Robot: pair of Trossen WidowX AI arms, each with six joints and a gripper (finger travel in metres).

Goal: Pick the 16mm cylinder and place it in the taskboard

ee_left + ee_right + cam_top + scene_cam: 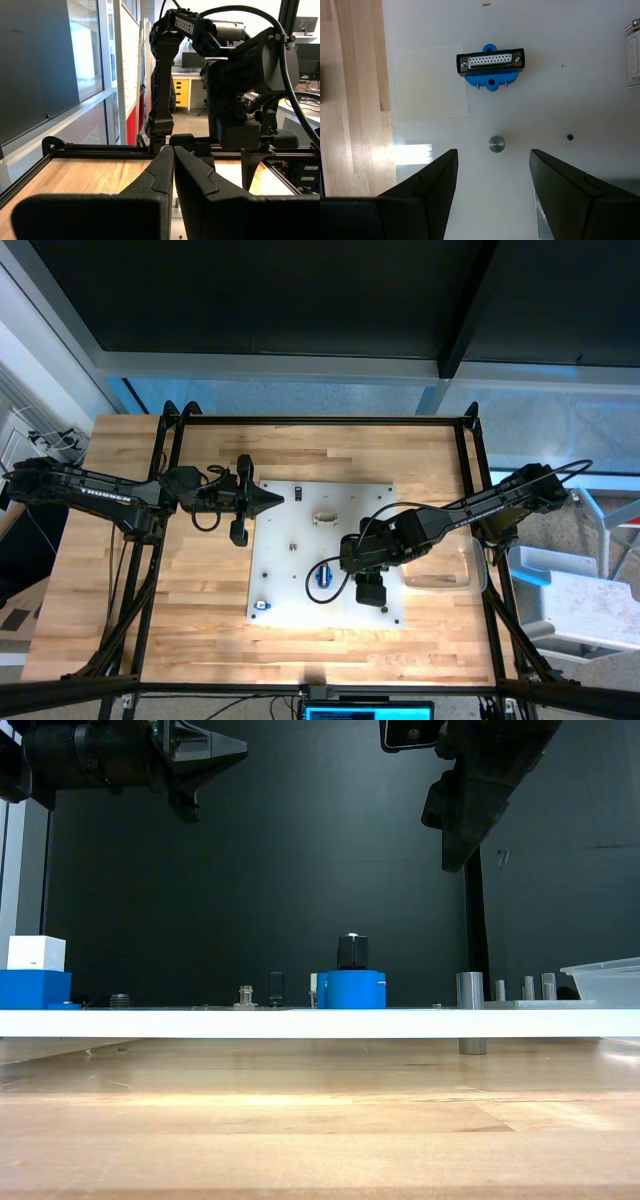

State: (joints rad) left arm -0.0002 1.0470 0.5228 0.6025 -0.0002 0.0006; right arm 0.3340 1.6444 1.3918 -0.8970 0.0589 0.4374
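Note:
The 16mm cylinder (496, 144) shows as a small grey round peg standing upright in the white taskboard (580, 90), apart from any finger. In the low view the cylinder (470, 991) rises from the taskboard (300, 1023) near its right end. My right gripper (492, 157) hangs open above the peg with nothing between its fingers (427, 192). It hovers over the taskboard's (290, 580) right front part in the high view, as the right gripper (371, 590). My left gripper (173, 150) is shut and empty, held high over the board's left edge (268, 498).
A blue fitting with a multi-pin connector (490, 64) lies beyond the peg. A clear plastic tray (450, 578) sits just right of the board, with more pegs (530, 987) near it. A blue round fitting (355, 988) and a blue-and-white block (35, 975) stand on the board.

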